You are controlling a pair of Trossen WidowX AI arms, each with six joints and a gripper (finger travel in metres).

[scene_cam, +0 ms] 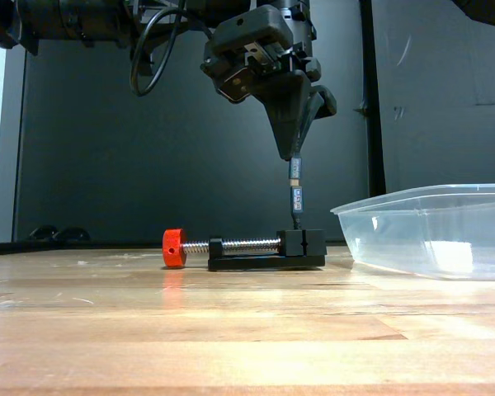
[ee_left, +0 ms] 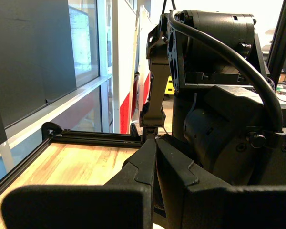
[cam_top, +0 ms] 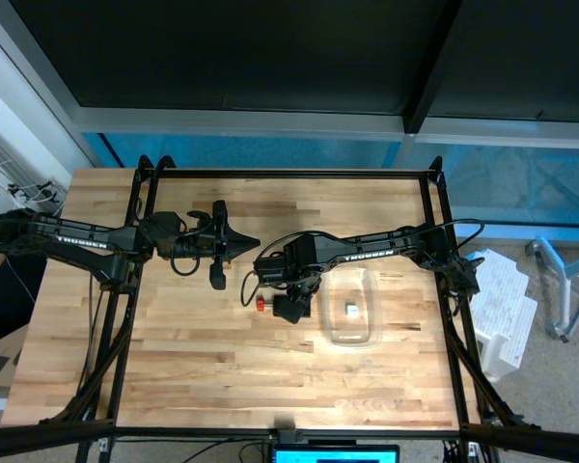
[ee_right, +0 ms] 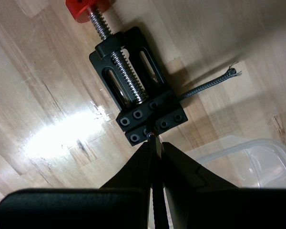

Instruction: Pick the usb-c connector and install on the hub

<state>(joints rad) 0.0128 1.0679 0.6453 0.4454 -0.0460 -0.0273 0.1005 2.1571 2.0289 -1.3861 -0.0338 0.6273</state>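
Note:
The hub [scene_cam: 268, 249] is a small black clamp-like block with an orange-red knob [scene_cam: 174, 247], lying on the wooden table [cam_top: 174, 338]. A thin braided stem [ee_right: 209, 86] sticks out of the hub [ee_right: 133, 86]. My right gripper [scene_cam: 294, 157] points straight down over the hub's block end, shut on the usb-c connector [scene_cam: 295, 194]. The connector hangs upright and its lower tip meets the top of the block. In the right wrist view the fingers [ee_right: 145, 157] close over the block's edge. My left gripper [cam_top: 256, 243] is parked at mid-left, shut and empty.
A clear plastic tray [cam_top: 371, 318] with a small white block [cam_top: 351, 310] in it stands just right of the hub; its wall [scene_cam: 429, 235] is close to the right gripper. A black frame [cam_top: 289, 175] borders the table.

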